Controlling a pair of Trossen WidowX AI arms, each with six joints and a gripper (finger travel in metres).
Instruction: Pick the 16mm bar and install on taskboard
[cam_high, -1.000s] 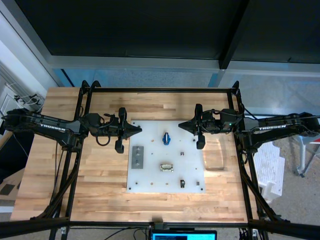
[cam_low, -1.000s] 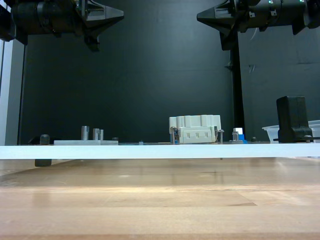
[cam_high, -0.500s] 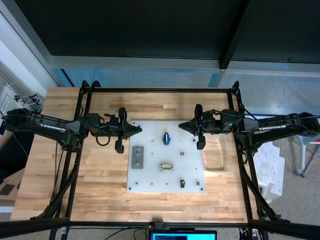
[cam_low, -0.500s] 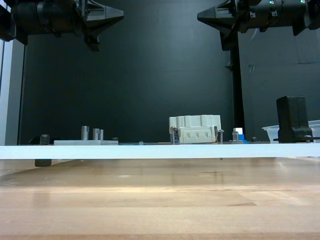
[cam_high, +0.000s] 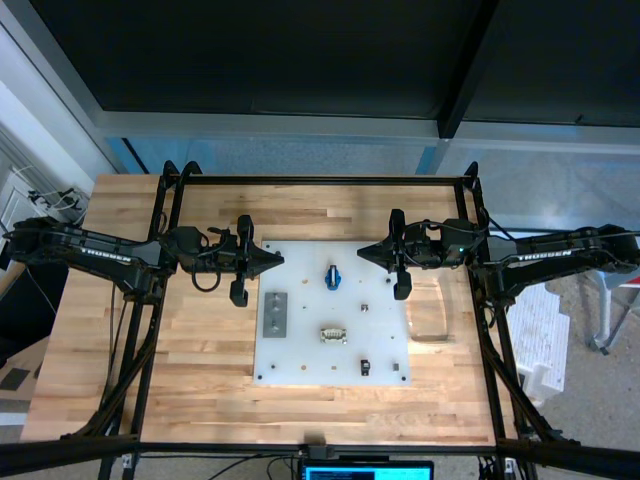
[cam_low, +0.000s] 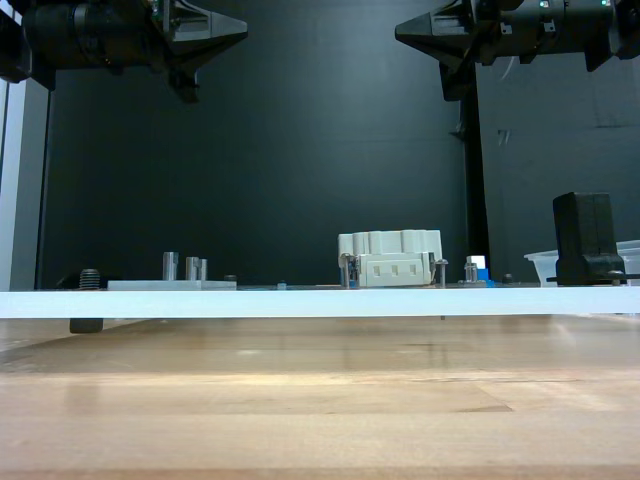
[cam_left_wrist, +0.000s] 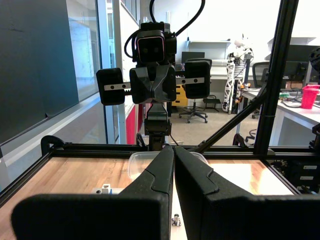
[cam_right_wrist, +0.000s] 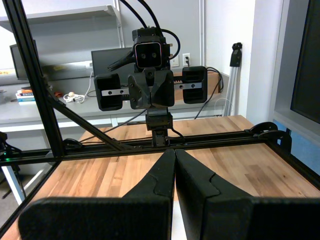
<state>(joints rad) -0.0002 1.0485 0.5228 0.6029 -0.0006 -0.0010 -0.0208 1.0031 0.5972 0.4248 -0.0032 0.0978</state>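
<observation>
The 16mm bar (cam_high: 365, 307) sits on the white taskboard (cam_high: 300, 360), right of the frame's middle in the high view, below and right of the blue knob (cam_high: 333, 277) and above the small black component (cam_high: 366, 365). From above it is only a tiny grey speck, but in the low view it looks like a short stub standing on end with its long axis upright. The left pincer (cam_high: 276, 260) hovers over the board's upper left corner, pointing right. The right pincer (cam_high: 362, 250) hovers over the upper right part, pointing left. Both are high above the desk (cam_high: 150, 380), their fingers pressed together on nothing. Compared with half a second ago, the bar, the board and both arms are in the same places.
</observation>
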